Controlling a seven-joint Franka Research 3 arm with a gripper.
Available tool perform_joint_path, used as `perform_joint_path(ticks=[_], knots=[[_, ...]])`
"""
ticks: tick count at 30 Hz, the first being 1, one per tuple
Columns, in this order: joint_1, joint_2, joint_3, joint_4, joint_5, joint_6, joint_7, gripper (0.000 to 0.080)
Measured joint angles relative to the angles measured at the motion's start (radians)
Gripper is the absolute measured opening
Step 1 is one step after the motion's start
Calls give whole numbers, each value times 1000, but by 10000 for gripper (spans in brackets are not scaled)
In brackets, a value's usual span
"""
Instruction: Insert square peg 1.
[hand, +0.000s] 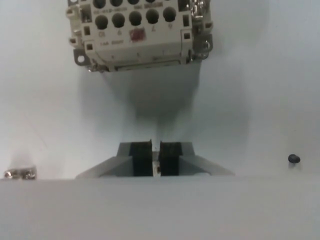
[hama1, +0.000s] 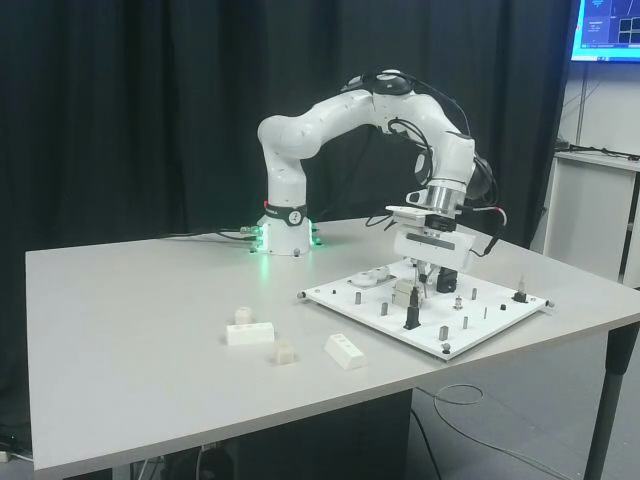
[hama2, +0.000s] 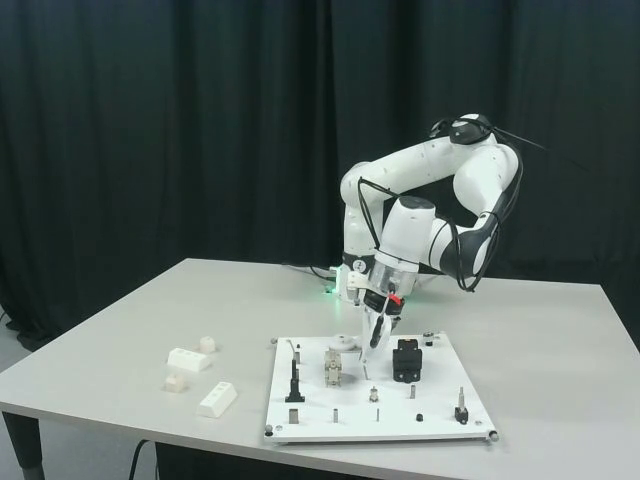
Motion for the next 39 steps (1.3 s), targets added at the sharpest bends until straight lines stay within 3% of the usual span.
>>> perform_joint_path(ticks=[22, 39], knots=[[-1, 15, -11, 3, 25, -40, -30, 26], [-7, 15, -12, 3, 29, -43, -46, 26]])
